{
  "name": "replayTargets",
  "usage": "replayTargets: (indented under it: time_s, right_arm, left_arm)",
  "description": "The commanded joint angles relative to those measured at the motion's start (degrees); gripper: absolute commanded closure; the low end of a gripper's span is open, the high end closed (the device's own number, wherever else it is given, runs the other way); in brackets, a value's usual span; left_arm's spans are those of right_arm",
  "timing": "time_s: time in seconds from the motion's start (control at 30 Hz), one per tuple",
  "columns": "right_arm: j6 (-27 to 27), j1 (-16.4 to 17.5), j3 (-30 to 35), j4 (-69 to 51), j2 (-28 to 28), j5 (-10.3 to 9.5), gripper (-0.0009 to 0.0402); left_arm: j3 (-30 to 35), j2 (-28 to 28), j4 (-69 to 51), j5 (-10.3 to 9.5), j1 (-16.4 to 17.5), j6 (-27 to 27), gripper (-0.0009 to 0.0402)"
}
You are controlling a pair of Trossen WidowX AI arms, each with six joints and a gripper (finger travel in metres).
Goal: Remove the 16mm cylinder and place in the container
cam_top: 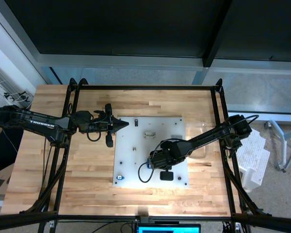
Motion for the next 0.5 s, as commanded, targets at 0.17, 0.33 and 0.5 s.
replayTargets:
  time_s: [0.17,0.33,0.5]
  right_arm:
    - [-0.28,-0.15,-0.07,0.2,-0.02,0.0,0.0391]
    - [-0.26,-0.24,-0.07,0.2,-0.07,0.0,0.0394]
    - [-0.26,-0.24,-0.07,0.2,-0.07,-0.02,0.0394]
  left_arm:
    - [0.0,0.02,0.0,0.02,0.0,0.0,0.0393]
    - [0.0,0.02,0.0,0.02,0.0,0.0,0.0393]
    - [0.0,0.02,0.0,0.02,0.02,0.0,0.0393]
